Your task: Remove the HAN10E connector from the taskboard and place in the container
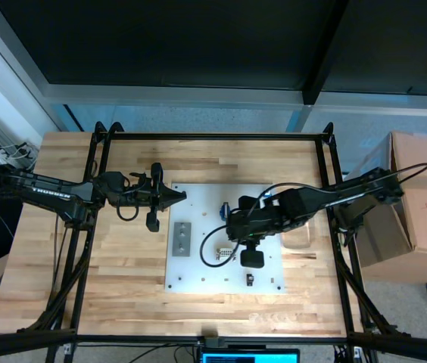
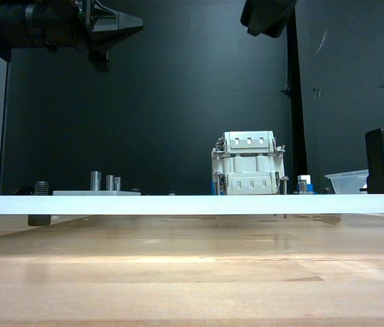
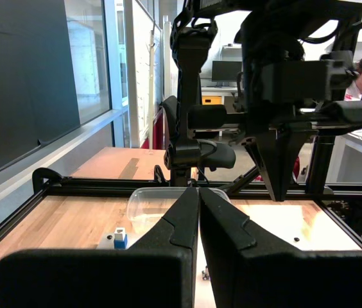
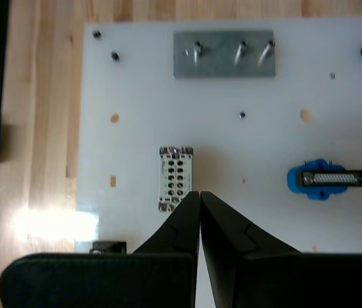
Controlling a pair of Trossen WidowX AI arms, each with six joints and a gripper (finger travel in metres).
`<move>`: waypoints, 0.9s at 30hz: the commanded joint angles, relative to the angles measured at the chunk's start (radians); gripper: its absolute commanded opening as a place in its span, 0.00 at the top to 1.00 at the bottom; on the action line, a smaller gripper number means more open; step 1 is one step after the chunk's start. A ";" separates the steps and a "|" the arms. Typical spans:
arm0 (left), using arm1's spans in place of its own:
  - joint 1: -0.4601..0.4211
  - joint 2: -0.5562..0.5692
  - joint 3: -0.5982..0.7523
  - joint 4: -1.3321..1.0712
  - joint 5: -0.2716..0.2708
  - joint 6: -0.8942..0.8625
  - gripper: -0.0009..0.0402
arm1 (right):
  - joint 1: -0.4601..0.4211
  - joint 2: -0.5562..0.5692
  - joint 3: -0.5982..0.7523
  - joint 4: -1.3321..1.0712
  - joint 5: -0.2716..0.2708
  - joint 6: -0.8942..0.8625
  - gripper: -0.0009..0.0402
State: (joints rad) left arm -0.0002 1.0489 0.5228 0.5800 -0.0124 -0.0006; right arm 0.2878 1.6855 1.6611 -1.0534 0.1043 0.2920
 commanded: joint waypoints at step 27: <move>0.000 0.000 0.000 0.000 0.000 0.000 0.98 | 0.022 0.320 0.303 -0.272 0.000 0.041 0.39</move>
State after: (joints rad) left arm -0.0002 1.0492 0.5228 0.5804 -0.0120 -0.0010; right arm 0.3088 2.0060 1.9697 -1.3304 0.1043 0.3317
